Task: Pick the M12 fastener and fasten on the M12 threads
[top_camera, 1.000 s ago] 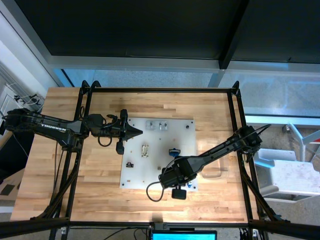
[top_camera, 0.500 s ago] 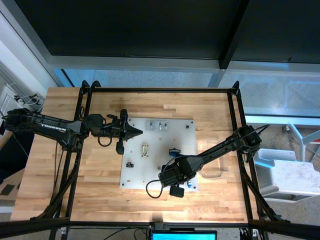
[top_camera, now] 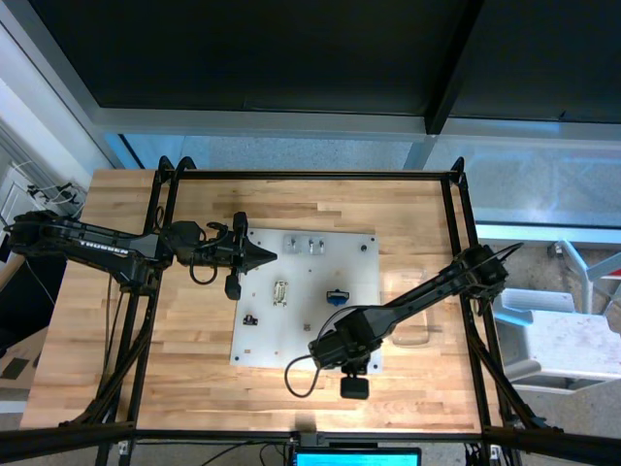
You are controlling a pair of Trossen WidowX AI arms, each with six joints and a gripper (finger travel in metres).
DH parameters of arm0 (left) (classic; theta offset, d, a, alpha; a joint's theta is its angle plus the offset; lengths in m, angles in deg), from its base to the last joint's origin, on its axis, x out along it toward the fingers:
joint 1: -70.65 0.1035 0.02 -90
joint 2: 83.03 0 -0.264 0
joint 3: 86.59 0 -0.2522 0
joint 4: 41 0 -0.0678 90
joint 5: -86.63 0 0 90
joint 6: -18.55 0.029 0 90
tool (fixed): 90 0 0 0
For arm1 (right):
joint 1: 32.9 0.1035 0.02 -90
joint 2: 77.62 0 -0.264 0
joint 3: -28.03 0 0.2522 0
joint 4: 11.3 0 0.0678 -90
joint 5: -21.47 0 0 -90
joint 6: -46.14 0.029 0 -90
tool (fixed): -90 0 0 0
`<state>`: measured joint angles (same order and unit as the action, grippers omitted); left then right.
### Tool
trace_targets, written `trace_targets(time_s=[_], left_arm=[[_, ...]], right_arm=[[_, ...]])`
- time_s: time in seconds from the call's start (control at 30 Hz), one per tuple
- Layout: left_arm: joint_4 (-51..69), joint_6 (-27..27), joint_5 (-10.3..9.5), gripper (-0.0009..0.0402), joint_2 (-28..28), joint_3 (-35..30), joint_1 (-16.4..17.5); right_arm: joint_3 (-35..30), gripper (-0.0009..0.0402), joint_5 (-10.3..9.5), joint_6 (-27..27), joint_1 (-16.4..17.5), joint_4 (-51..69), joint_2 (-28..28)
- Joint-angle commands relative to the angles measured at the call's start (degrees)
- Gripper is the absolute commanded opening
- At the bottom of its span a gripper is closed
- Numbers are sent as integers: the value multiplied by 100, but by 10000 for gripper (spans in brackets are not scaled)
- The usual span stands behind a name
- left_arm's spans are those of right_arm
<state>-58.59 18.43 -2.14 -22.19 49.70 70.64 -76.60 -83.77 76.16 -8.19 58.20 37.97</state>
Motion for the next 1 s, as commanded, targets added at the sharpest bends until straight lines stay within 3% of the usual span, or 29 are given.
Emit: trace_targets(time_s=[0.03,0.17,0.3,0.8,0.83,0.87,0.97,1.0], left_arm=[[-11,2,2,0,0,0,2],[7,2,2,0,2,0,0],[-7,2,2,0,4,0,2],[17,2,2,0,2,0,0],[17,2,2,0,2,0,0],[17,2,2,0,2,0,2],[17,2,2,0,2,0,2],[17,2,2,0,2,0,0]], right_arm=[[-4,0,304,-35,-17,61,-13],[-4,0,1108,125,-17,61,-15],[-2,0,1539,116,-24,46,2],[-2,0,1572,385,2,-221,197],[-2,0,1519,415,4,-245,195],[-2,0,1333,407,7,-269,195],[-2,0,210,153,9,-304,181],[-2,0,-52,92,9,-295,181]])
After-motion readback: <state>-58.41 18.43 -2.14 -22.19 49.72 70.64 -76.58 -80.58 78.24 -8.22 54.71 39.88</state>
